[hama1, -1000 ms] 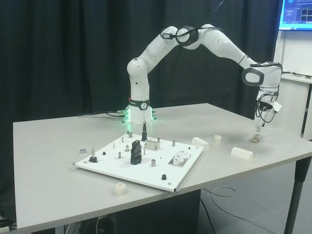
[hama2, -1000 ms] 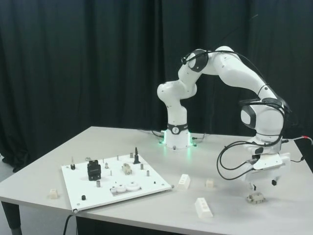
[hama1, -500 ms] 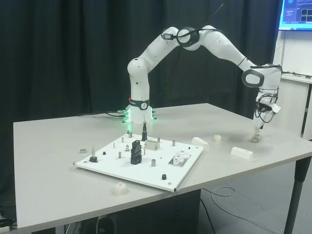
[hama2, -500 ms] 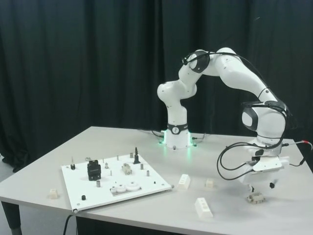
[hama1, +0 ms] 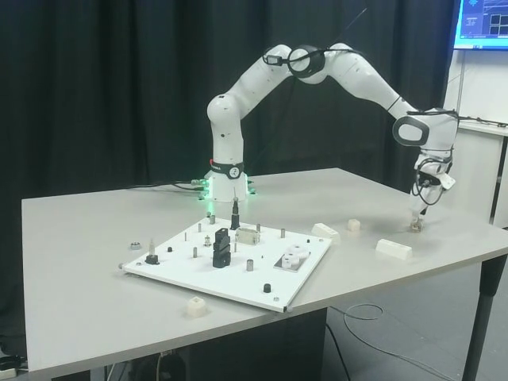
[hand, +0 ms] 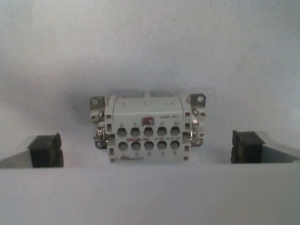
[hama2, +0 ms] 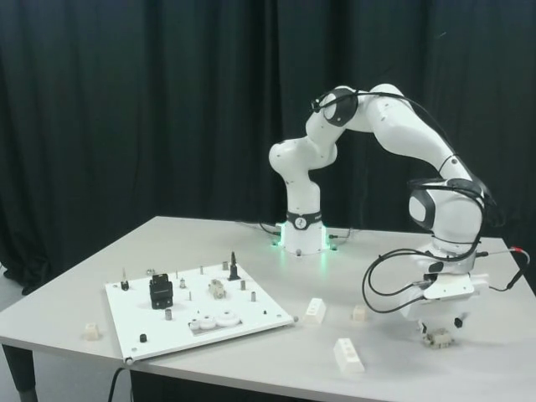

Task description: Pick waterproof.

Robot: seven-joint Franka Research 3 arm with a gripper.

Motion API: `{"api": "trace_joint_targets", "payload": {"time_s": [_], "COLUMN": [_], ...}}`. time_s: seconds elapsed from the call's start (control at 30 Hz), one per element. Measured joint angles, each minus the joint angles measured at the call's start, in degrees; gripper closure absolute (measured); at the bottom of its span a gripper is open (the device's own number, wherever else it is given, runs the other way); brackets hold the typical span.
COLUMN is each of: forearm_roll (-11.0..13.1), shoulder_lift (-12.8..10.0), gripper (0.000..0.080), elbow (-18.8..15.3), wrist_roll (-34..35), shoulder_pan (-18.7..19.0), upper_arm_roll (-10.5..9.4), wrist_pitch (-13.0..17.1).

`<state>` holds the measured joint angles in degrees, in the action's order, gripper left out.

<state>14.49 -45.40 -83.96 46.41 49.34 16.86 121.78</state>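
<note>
The waterproof connector (hand: 147, 131) is a pale grey block with two rows of round sockets and metal corner lugs. It lies on the grey table near the far right edge (hama1: 413, 228) (hama2: 436, 338). My gripper (hand: 145, 148) hangs just above it (hama1: 416, 216) (hama2: 435, 325) and is open. One black pad (hand: 45, 150) stands on one side of the connector and the other black pad (hand: 245, 146) on the opposite side, both well apart from it. Nothing is held.
Two white blocks (hama1: 394, 248) (hama1: 325, 231) and a small white cube (hama1: 353, 225) lie between the connector and the white assembly board (hama1: 305, 266). Another small white piece (hama1: 195, 306) sits by the front edge. The table edge (hama1: 476, 258) runs close to the connector.
The wrist has turned and shifted slightly above the connector, with the forearm swinging a little. The connector has stayed in place on the table.
</note>
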Motion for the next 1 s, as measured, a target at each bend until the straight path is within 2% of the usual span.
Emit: {"api": "trace_joint_targets", "payload": {"time_s": [0.3, 1.0], "forearm_roll": [1.6, 1.7], "shoulder_lift": [-0.3, -1.1], "gripper": [0.0003, 0.0003], "elbow": [0.0, 0.0], "wrist_roll": [-0.5, -0.9], "shoulder_pan": [0.0, 0.0], "upper_arm_roll": [-0.32, -0.54], "wrist_pitch": [-0.8, -0.5]}}
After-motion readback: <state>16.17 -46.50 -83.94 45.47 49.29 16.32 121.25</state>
